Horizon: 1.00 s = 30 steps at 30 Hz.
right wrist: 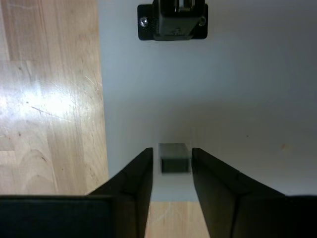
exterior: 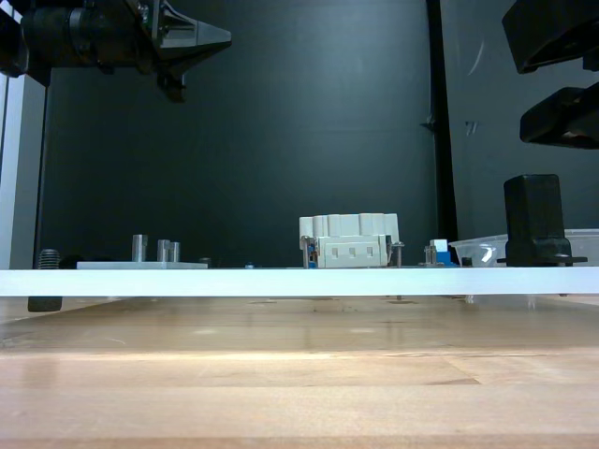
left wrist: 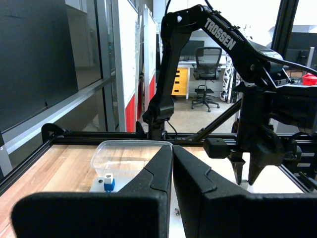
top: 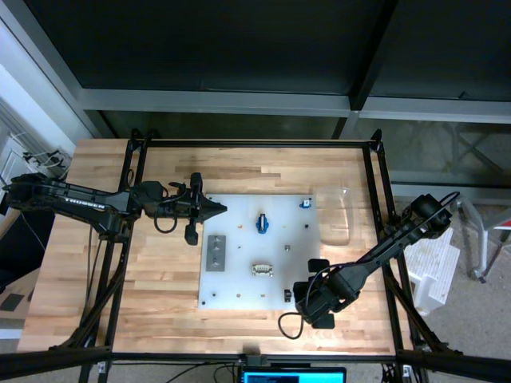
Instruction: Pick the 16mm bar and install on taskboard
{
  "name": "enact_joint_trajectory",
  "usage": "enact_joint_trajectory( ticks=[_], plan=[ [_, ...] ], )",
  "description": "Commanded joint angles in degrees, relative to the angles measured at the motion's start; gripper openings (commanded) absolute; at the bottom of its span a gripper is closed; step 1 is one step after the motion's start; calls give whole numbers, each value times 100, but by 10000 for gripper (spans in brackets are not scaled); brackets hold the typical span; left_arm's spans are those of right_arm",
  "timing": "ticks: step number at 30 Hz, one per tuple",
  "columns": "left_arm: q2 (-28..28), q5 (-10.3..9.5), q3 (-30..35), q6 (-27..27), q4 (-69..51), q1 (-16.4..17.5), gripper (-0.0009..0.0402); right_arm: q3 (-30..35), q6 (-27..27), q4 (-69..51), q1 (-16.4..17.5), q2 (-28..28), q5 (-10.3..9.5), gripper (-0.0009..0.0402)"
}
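Bar [right wrist: 174, 159]: small grey metal piece, probably rigid, smooth and dense; best taken across its flat sides. Left pincer [left wrist: 172, 148], closed and empty, hovers well away. Right pincer [right wrist: 171, 150], fingers parted, straddles the bar on the white board [right wrist: 247, 99]. A black connector [right wrist: 172, 22] sits beyond its tips, seemingly clear.

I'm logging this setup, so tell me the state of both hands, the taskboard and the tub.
Left hand: shut, raised near the taskboard's far left corner.
Right hand: open, raised over the taskboard's near right corner.
Taskboard: flat on the table.
Clear tub: upright beside the taskboard's far right corner.
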Motion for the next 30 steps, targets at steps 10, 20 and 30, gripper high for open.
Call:
enact_joint_trajectory(
  ticks=[10,20,30],
  plan=[
    [2,2,0,2,2,2,0,190,-79,-313,2,-74,-13,153],
    [2,2,0,2,2,2,0,269,-81,-448,-2,-138,-28,153],
    [2,2,0,2,2,0,0,267,-404,-407,-74,-577,164,132]
  ],
)
